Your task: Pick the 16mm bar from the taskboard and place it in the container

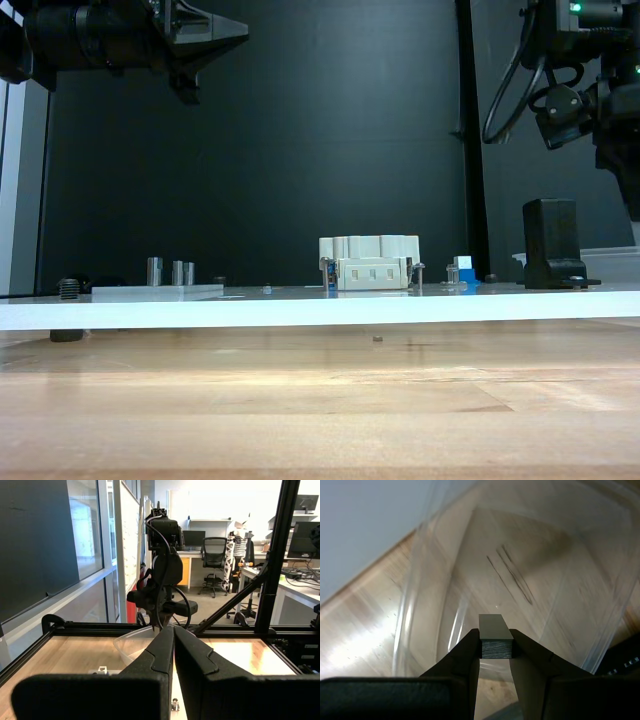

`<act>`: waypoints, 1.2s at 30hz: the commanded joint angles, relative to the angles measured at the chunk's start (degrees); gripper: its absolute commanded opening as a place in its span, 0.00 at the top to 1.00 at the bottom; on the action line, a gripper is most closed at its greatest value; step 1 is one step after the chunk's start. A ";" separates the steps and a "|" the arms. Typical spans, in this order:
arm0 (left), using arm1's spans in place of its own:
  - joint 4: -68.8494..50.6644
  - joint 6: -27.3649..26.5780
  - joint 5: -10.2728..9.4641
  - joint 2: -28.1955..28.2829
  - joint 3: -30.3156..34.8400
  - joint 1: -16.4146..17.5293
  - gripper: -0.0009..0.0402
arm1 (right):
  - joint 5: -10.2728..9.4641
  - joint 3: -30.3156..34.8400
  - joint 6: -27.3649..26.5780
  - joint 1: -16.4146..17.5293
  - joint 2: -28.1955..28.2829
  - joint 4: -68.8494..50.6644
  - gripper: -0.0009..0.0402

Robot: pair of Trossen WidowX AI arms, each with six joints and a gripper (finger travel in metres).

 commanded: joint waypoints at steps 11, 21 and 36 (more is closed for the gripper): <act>0.02 0.00 0.00 0.02 0.02 0.00 0.98 | 0.50 -0.17 0.02 0.02 0.07 0.22 0.92; 0.02 0.00 0.00 0.02 0.02 0.00 0.98 | 0.52 -0.17 -0.13 0.04 0.07 0.26 0.70; 0.02 0.00 0.00 0.02 0.02 0.02 0.98 | 0.48 -0.17 0.02 0.04 0.07 0.31 0.46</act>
